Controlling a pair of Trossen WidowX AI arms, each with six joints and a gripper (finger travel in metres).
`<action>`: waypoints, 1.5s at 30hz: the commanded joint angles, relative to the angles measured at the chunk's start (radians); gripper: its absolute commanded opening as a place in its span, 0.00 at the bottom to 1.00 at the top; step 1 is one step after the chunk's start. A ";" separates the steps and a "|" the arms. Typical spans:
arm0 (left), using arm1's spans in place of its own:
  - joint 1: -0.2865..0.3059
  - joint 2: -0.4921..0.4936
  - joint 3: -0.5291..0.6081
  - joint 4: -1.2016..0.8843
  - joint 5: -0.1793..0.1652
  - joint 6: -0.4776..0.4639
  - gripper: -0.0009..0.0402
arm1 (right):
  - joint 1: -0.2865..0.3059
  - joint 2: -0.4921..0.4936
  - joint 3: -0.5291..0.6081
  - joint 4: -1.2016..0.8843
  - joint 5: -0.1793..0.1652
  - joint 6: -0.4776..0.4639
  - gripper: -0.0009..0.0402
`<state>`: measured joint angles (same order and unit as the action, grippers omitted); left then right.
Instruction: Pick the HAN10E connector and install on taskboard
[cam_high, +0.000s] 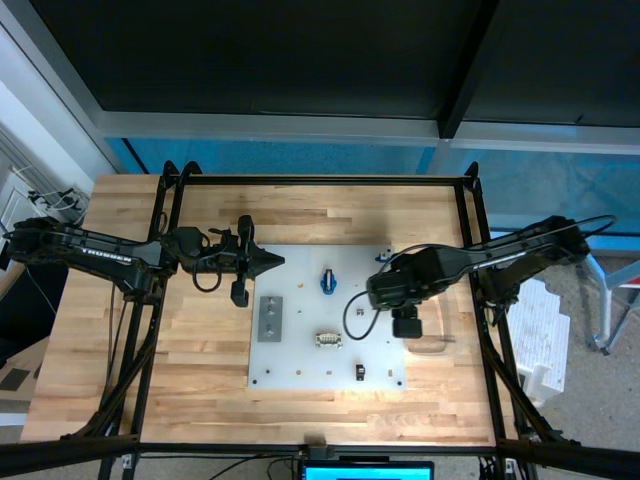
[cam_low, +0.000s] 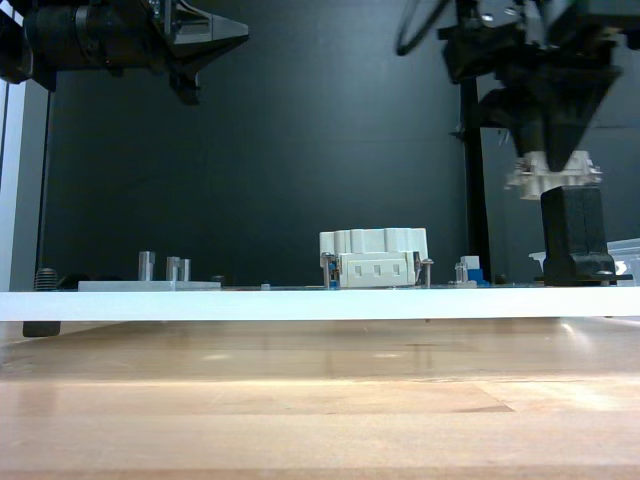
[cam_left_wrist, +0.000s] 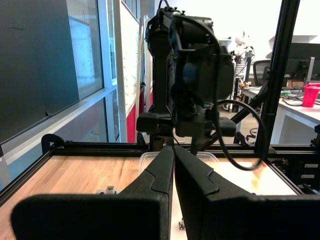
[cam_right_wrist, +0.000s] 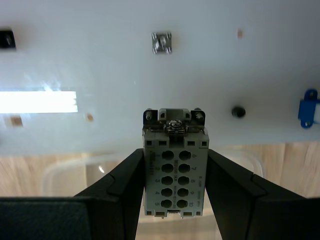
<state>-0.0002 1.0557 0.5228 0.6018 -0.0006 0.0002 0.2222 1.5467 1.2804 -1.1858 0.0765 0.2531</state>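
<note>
HAN10E connector (cam_right_wrist: 175, 172): pale grey-beige block, ten round sockets in two numbered columns, silvery screw bracket at one end
Connector place: raised clear of the taskboard (cam_high: 300, 360), by its right edge, partly over a clear tray (cam_right_wrist: 65, 185)
Right gripper (cam_high: 407, 325): pinching the connector by its long sides
Left gripper (cam_left_wrist: 173, 150): jaws pressed together, empty, high over the board's far-left corner
On the board: a similar pale block (cam_high: 328, 341), near the middle
</note>
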 joint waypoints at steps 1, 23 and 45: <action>0.000 0.000 0.000 0.000 0.000 0.000 0.02 | 0.006 0.074 0.073 -0.004 0.001 0.010 0.11; 0.000 0.000 0.000 0.000 0.000 0.000 0.02 | 0.066 0.426 0.489 -0.059 -0.001 0.027 0.11; 0.000 0.000 0.000 0.000 0.000 0.000 0.02 | 0.079 0.618 0.727 -0.089 -0.002 0.000 0.11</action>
<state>-0.0002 1.0557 0.5224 0.6018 -0.0002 0.0002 0.3012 2.1559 1.9991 -1.2728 0.0746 0.2520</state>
